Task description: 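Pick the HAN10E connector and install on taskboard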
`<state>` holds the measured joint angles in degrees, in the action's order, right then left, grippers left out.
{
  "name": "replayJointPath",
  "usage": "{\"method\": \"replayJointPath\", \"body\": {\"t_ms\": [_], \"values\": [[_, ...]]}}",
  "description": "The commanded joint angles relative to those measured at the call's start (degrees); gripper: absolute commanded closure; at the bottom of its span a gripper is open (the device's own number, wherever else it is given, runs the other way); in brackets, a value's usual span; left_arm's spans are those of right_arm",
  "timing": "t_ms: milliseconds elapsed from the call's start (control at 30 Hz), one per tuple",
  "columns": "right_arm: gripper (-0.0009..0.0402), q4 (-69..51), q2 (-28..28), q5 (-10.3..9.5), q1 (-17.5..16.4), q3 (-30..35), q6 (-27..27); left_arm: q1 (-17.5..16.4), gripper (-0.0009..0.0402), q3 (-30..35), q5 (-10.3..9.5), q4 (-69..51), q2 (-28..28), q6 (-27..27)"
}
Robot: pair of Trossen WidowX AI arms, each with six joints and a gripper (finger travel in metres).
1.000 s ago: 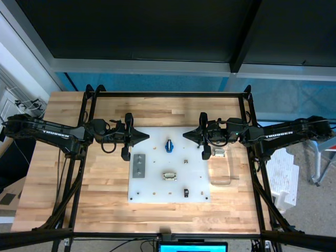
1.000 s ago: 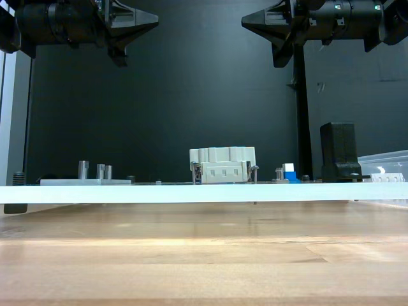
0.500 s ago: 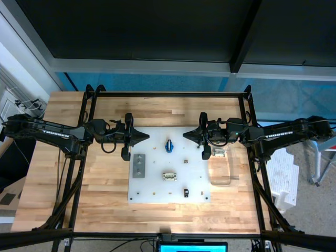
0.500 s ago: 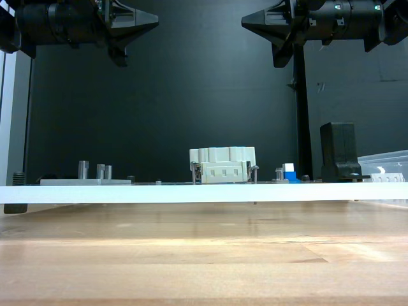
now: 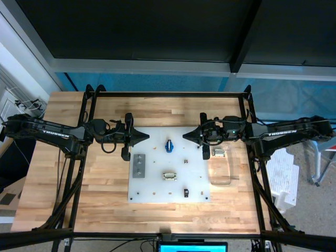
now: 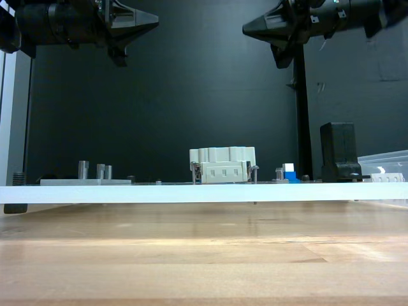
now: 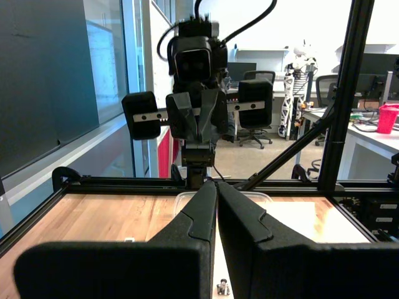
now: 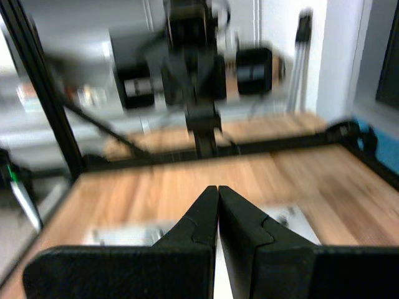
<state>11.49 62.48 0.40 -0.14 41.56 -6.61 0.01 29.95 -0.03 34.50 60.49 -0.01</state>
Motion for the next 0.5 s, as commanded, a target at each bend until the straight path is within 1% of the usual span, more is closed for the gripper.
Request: {"method": "replayJointPath", "body": {"t_ms": [33, 233, 333, 500], "values": [[0.0393, -13.75, -0.02, -0.15, 0.04, 5.35, 2.03, 0.0, 0.0392, 0.0, 0.02, 0.02, 0.0, 0.0], [0.0393, -38.69, -0.02, 0.13, 0.61, 14.23, 2.95, 0.0, 0.0392, 0.0, 0.02, 0.02, 0.0, 0.0], [0.0393, -48.52, -0.02, 0.07, 1.49, 17.86, 3.15, 0.0, 0.0392, 0.0, 0.02, 0.02, -0.02, 0.0], [0.0393, -62.16, 0.0, 0.07, 2.64, 21.94, 4.11, 0.0, 0.0392, 0.0, 0.02, 0.02, 0.0, 0.0]]}}
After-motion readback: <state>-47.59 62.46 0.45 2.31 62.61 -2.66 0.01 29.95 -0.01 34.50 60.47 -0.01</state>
